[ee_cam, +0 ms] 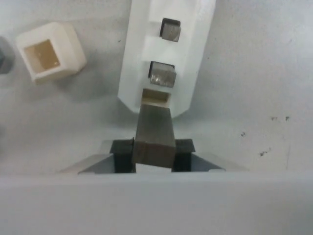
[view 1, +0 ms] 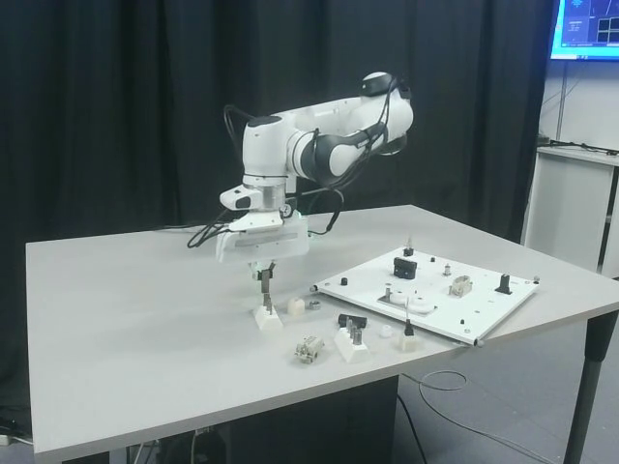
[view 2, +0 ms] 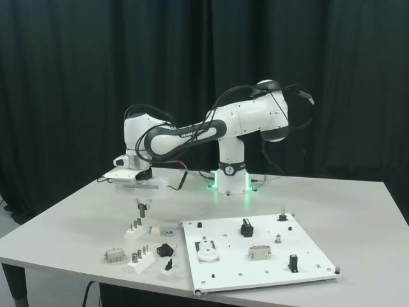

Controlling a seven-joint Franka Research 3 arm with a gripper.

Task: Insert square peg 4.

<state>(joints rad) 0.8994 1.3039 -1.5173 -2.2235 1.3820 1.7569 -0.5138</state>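
Gripping a grey square peg (ee_cam: 154,133), the gripper (ee_cam: 153,155) hangs over the white holder (ee_cam: 164,54); peg tip seemingly at its empty slot.

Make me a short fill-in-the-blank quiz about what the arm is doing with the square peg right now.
1. The gripper is shut on a grey square ____.
2. The white holder block below it already has ____ pegs seated in it.
3. The peg's tip hangs just over the block's one ____ square hole.
4. Beside the block lies a white cube with a ____ opening.

Missing words: peg; two; empty; square
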